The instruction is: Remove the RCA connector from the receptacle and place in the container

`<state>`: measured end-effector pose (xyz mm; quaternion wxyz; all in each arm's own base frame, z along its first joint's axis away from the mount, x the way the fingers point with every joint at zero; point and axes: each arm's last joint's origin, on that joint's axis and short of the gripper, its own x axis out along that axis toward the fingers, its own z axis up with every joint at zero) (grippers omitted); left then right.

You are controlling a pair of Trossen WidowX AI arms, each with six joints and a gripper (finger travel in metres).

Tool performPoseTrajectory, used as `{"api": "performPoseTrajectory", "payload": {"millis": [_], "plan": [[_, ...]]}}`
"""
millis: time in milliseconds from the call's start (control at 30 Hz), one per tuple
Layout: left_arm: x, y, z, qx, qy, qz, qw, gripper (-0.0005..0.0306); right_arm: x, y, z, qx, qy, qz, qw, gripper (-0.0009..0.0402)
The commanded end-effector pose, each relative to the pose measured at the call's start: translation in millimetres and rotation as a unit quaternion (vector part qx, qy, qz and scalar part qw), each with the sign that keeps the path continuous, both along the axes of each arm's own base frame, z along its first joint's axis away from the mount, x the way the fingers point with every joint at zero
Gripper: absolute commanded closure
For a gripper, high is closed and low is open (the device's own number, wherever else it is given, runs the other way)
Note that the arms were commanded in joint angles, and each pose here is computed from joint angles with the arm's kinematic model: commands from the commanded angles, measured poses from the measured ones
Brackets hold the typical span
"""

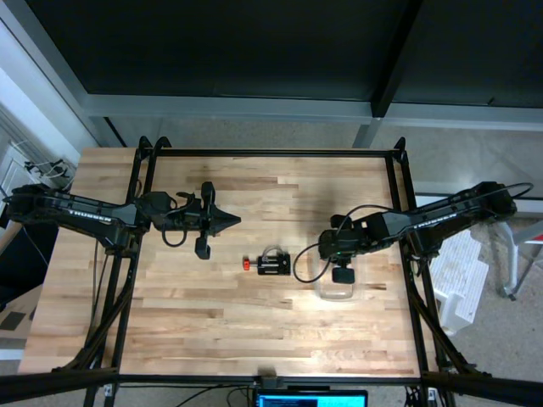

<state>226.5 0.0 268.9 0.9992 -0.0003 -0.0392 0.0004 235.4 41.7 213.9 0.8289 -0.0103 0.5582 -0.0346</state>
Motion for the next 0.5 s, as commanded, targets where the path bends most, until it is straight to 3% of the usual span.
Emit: {"api": "performPoseTrajectory", "payload": {"millis": [33,267,500], "plan": [[0.1,0.0,0.1,0.000,0.000,0.000,1.000,0.0300,-8.3,-1.5,-10.7,-0.001,0.011,-0.006,1.000,0.0389],[0.1,0.0,0.1,0.000,0.000,0.000,1.000,0.0300,-18.2,-3.0,-29.5,-0.003,0.034,-0.013,0.999,0.0380],[0.1,0.0,0.1,0.000,0.000,0.000,1.000,0.0300,-17.4,-2.5,-30.5,0.002,0.026,-0.022,0.999,0.0316]]}}
